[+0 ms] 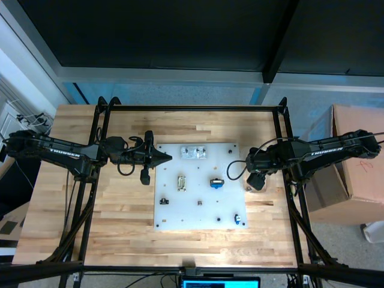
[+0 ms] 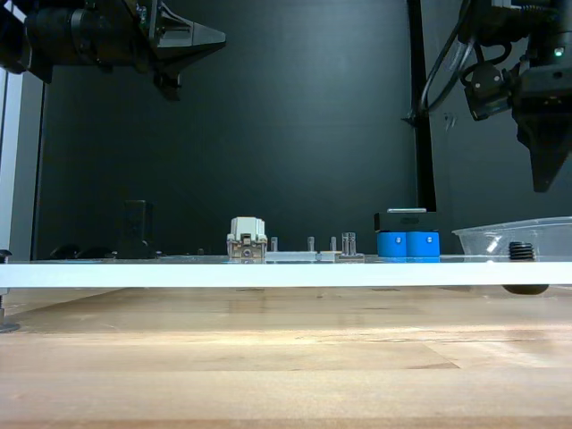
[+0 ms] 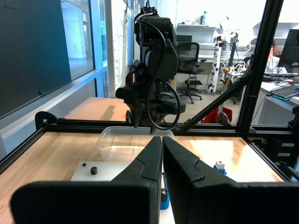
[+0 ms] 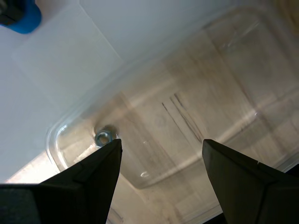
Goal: Unfasten the M12 nut and place it in the container
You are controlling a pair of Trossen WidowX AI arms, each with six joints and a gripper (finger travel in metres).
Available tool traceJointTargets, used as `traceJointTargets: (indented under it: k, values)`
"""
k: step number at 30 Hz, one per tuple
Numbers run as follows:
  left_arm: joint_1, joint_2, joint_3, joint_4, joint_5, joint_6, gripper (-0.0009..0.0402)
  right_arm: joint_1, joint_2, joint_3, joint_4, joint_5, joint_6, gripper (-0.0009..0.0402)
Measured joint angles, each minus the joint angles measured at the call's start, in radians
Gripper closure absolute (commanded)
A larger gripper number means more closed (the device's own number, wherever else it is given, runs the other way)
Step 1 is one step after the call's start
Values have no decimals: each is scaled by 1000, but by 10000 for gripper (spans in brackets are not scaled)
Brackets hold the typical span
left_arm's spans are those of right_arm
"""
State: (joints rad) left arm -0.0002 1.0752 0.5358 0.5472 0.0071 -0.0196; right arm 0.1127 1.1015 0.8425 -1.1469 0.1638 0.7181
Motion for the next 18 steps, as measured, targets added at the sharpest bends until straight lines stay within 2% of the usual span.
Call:
traceJointTargets:
  k: [4,8,10,13,18]
  values:
    - [0,0,0,0,0,0,393,-16,0,58,16,51,-81,201]
    - [0,0,0,0,0,0,393,-59,-1,127,153,53,-265,246]
    - [0,0,0,0,0,0,393,-73,-2,147,272,36,-374,273]
    - [0,0,0,0,0,0,393,-84,-10,148,492,-29,-502,314]
    - [0,0,0,0,0,0,393,-93,-24,119,788,-36,-632,393]
